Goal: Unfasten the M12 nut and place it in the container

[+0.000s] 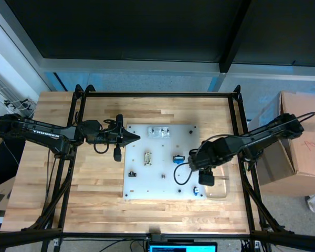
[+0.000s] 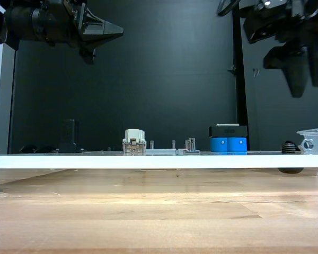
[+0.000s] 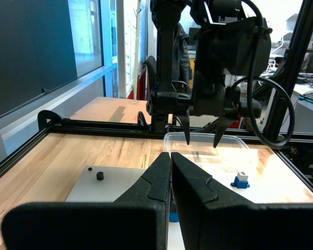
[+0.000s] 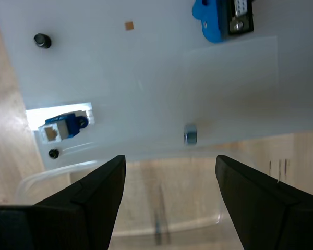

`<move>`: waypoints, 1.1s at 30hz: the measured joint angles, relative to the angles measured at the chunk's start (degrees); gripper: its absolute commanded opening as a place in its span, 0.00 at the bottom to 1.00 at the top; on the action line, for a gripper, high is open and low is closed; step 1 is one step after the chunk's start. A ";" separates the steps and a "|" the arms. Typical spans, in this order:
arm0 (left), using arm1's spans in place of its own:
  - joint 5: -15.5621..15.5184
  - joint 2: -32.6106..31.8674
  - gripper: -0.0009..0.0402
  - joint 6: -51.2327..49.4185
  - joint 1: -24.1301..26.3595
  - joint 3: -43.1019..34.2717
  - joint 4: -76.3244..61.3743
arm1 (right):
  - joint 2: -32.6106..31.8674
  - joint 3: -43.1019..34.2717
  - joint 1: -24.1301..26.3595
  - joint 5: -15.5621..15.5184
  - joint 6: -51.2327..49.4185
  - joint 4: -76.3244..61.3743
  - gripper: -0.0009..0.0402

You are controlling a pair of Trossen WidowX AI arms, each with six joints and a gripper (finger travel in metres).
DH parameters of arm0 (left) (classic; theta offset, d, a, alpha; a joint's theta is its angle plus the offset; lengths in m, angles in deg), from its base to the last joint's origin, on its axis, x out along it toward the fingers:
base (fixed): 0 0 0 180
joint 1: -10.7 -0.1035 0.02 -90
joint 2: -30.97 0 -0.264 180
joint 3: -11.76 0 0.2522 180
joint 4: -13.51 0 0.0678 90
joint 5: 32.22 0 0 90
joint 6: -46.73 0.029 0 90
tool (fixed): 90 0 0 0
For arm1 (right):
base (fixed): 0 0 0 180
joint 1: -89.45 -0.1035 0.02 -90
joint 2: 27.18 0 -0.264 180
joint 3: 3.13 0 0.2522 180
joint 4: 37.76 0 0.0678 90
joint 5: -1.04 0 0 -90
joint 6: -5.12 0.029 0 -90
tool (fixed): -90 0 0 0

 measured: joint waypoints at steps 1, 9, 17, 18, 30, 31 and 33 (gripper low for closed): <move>0.02 0.00 0.02 -0.02 0.00 0.02 0.00 | -0.66 -0.31 0.85 0.02 -0.79 0.00 0.61; 0.00 0.02 0.02 -0.02 0.00 0.00 0.00 | -3.98 0.57 4.90 -0.02 -5.33 0.70 0.61; 0.02 0.02 0.02 0.00 0.00 0.00 0.00 | -8.24 1.73 5.14 -1.99 -7.61 2.45 0.61; 0.02 0.02 0.02 -0.02 0.00 0.00 0.00 | -8.66 1.88 5.14 -2.03 -8.00 2.54 0.61; 0.00 0.02 0.02 -0.02 0.00 0.00 0.00 | -9.55 7.15 5.16 -3.43 -8.37 7.65 0.56; 0.02 0.02 0.02 0.00 0.00 0.00 -0.02 | -9.55 7.45 5.16 -3.48 -8.37 8.09 0.54; 0.02 0.02 0.02 0.00 0.00 0.00 0.00 | -9.55 8.09 5.16 -3.48 -8.35 8.63 0.49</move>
